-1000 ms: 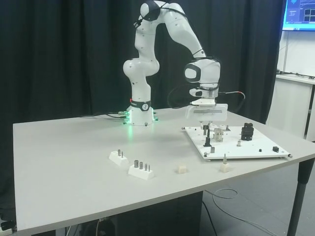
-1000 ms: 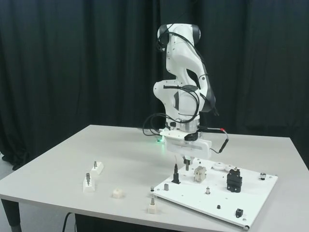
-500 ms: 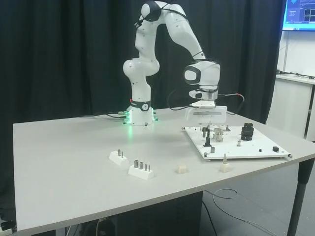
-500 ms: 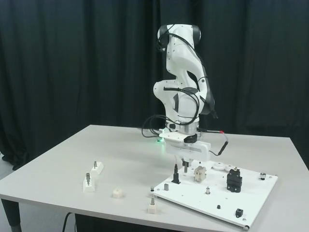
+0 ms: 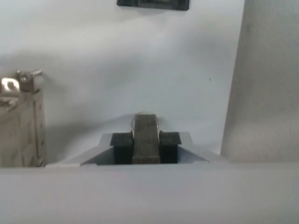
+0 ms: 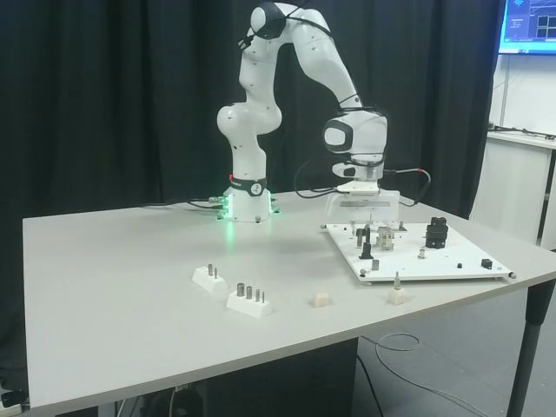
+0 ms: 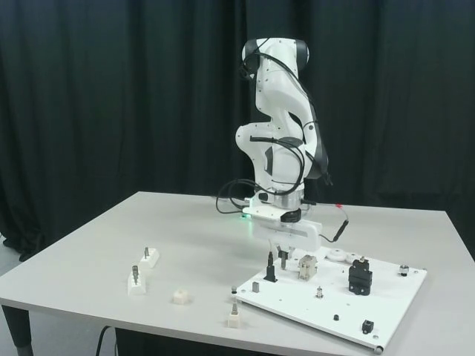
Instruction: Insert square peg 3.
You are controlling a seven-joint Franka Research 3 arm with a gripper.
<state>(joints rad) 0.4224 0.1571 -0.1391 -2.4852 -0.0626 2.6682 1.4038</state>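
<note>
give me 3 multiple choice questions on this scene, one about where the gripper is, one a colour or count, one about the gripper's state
1. Where is the gripper?
A. over the white board
B. over the small blocks near the table's front
C. beside the arm's base

2. What colour is the light at the arm's base?
A. white
B. green
C. black

3. What is the gripper doing?
A. open, holding nothing
B. shut on a peg
C. shut on a cable

Answers:
1. A, both room views show it above the white board, near the edge closest to the base.
2. B, a green glow shows around the base in the first room view.
3. B, the wrist view shows the peg clamped between the two black fingers.
</note>
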